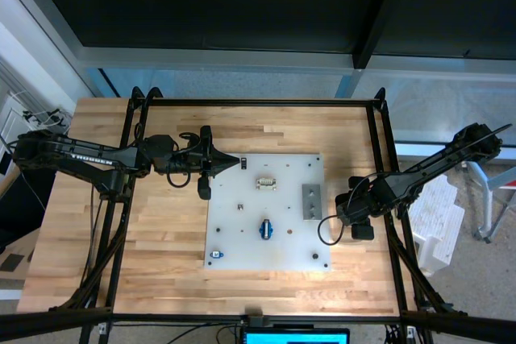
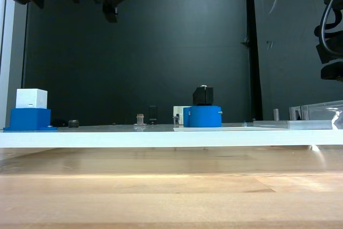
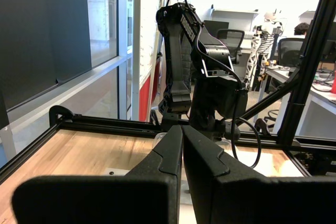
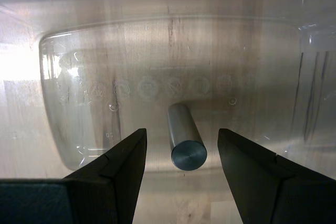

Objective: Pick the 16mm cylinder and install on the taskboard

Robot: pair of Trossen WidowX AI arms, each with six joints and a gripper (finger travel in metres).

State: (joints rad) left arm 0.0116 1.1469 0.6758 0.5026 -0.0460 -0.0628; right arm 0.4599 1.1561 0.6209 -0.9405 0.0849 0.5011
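Between right end effector [image 4: 182, 132] fingers [image 4: 122, 163], cylinder [image 4: 185, 139]; left [image 1: 239, 161] aloft.

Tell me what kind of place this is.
Likely a robotics lab: office chairs behind, black frame around a wooden table. Left gripper hangs shut above the taskboard edge; right gripper, open, straddles the 16mm cylinder.

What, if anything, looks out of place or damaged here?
Nothing stands out. The open right gripper straddles the upright cylinder in the clear tray; the shut left gripper hangs high over the board, near its far left corner.

Grey cyl. [image 4: 185, 136] in clear tray [image 4: 79, 82], off white taskboard [image 1: 300, 241]
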